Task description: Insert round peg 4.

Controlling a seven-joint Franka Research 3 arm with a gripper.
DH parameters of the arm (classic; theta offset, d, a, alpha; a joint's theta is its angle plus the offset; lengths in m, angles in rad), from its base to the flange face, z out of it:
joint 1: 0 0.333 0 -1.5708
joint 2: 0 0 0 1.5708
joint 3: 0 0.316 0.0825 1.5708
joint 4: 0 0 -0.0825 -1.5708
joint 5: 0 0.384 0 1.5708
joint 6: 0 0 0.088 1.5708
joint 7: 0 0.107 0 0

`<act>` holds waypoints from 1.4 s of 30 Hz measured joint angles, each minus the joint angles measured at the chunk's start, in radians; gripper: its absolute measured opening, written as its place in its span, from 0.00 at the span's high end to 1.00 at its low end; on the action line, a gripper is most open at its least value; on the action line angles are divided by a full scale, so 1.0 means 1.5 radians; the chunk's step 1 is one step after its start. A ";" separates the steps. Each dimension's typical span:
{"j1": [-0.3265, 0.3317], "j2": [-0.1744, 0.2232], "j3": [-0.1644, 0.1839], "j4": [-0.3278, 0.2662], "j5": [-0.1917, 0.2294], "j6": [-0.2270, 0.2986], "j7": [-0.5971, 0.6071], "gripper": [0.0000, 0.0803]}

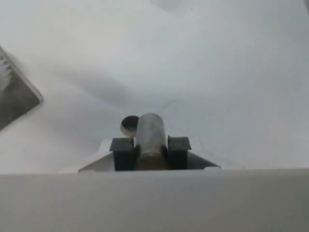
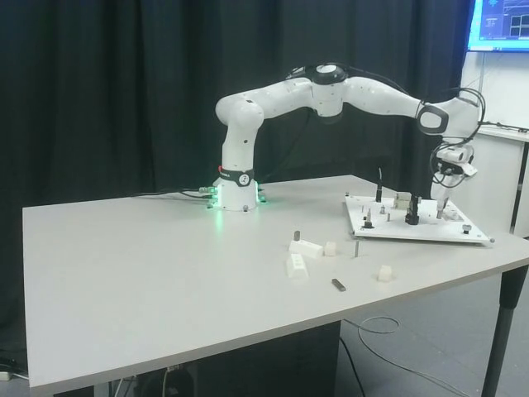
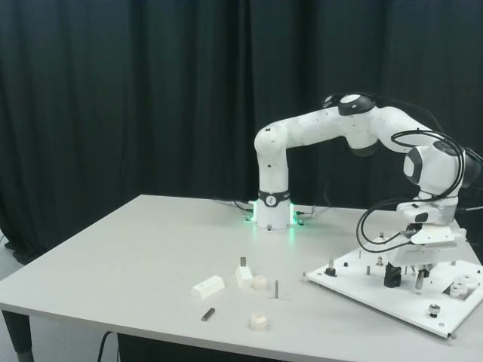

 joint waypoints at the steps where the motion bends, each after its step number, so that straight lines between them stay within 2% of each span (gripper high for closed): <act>1: 0.002 0.000 0.001 -0.002 0.000 0.002 0.002 0.82; 20: 0.018 -0.002 0.002 -0.037 0.001 0.018 0.020 0.82; 32: 0.021 -0.016 0.010 -0.059 0.016 0.020 0.023 0.82; 42: 0.021 -0.018 0.011 -0.064 0.025 0.031 0.023 0.82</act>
